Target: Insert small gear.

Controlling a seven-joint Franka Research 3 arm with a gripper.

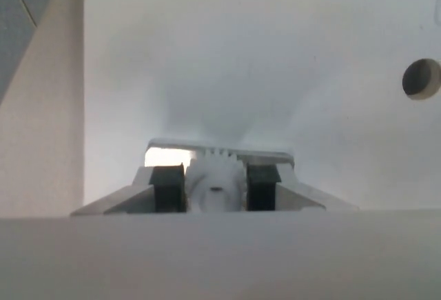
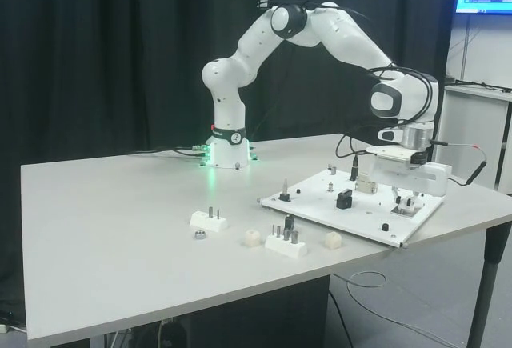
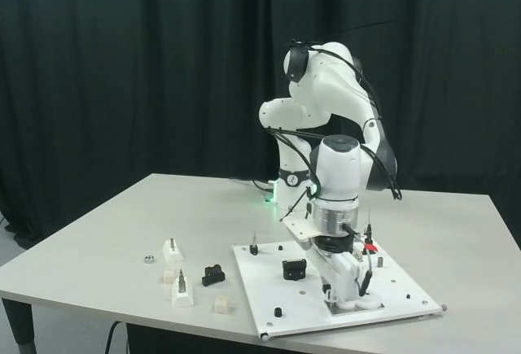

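Observation:
In the wrist view the small white gear (image 1: 216,176) sits toothed edge up between two black finger pads (image 1: 167,188). My gripper (image 1: 215,190) is shut on it, just above the white assembly board (image 1: 275,72). The first room view shows the gripper (image 2: 408,201) low over the right end of the board (image 2: 320,204). From the second room view, the gripper (image 3: 353,295) hangs close over the board's (image 3: 260,281) near middle. What lies directly under the gear is hidden.
A black block (image 2: 345,199) and an upright peg (image 2: 284,190) stand on the board. A round hole (image 1: 420,78) shows in the board near the gripper. On the table left of the board are two white peg holders (image 2: 210,219) (image 2: 286,244), two small cubes (image 2: 252,238) (image 2: 332,241) and a nut (image 2: 199,234).

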